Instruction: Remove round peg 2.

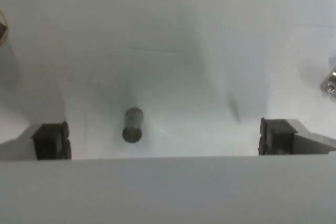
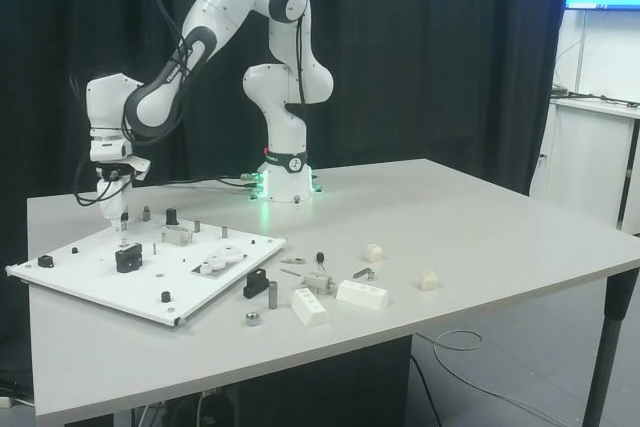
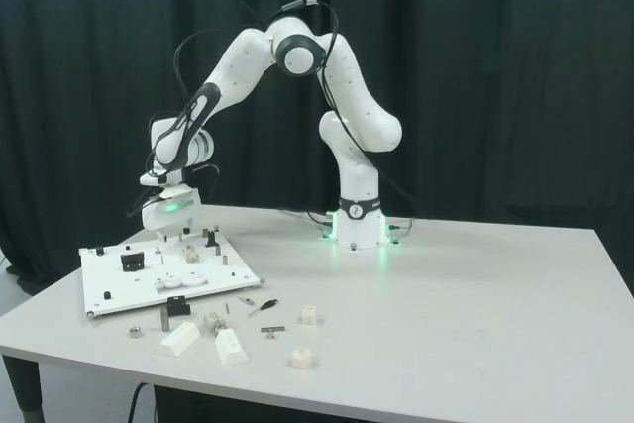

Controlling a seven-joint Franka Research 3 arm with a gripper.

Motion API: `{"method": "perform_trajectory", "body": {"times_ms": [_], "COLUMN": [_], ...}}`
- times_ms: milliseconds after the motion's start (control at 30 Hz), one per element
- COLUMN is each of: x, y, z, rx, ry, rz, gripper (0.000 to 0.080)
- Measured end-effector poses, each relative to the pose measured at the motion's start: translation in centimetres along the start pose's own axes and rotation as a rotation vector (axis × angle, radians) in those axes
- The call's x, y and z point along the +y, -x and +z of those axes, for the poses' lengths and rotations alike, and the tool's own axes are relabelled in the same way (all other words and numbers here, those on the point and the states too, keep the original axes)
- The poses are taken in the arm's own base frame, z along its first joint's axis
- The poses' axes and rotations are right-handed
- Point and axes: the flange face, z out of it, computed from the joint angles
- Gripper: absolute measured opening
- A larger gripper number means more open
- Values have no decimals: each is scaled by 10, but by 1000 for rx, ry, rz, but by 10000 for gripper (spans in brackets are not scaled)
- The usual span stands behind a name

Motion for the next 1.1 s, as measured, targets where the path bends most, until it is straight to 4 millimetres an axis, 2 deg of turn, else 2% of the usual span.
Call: {"method": "perform_trajectory", "body": {"times_ms": [567, 600, 633, 800, 833, 1100], "x": [2, 2, 2, 2, 2, -2], "y": [-1, -1, -1, 0, 0, 10], "z": [11, 11, 11, 11, 11, 12], "rx": [6, 6, 6, 6, 6, 12], "ry": [-13, -14, -14, -13, -13, -30], "rz": [3, 3, 4, 4, 4, 15], "gripper": [800, 774, 608, 608, 440, 440]}}
